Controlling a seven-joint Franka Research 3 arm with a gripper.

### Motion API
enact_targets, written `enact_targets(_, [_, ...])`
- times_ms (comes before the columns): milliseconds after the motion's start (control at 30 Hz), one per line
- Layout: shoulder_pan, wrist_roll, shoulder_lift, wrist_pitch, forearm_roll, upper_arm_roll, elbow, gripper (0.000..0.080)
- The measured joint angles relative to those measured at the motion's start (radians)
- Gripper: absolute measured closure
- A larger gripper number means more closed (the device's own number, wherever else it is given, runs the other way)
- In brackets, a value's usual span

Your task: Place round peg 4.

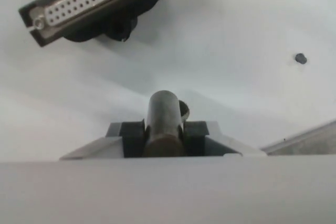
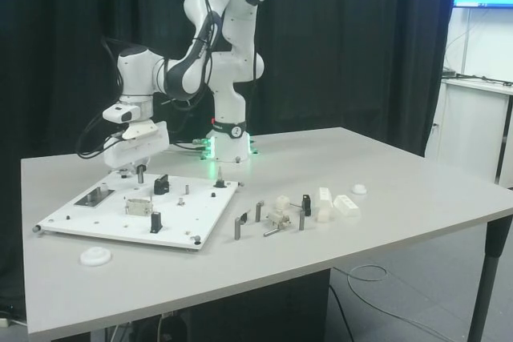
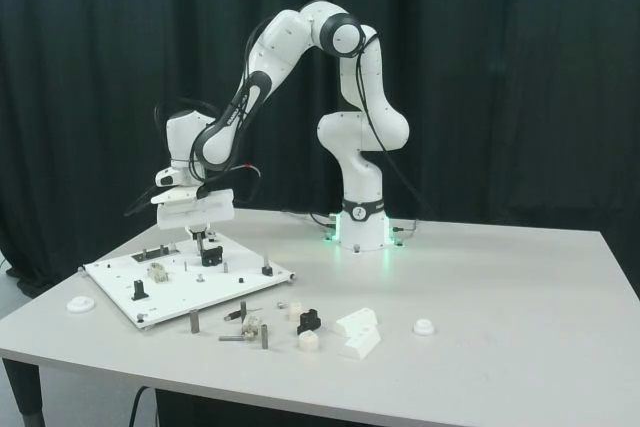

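One white arm, one gripper, and its jaws are clamped on one round peg, a dark cylinder held upright between the two black fingertips, low over the white board at its far side. In the wrist view the peg hangs just above the board's bare white face, with one grey multi-pin connector in a black mount nearby and one small dark hole off to the side. The arm rises from its base with the green light, arches over at the elbow and reaches down across the counter, wrist pointing straight down. Two white discs lie on the counter, one beside the board, one well apart, plus a loose cluster of small parts near the front.
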Motion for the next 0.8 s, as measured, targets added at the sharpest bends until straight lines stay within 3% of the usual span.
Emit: enact_targets(800, [0.021,0.031,-0.014,-0.006,-0.001,-0.001,0.007,0.0650])
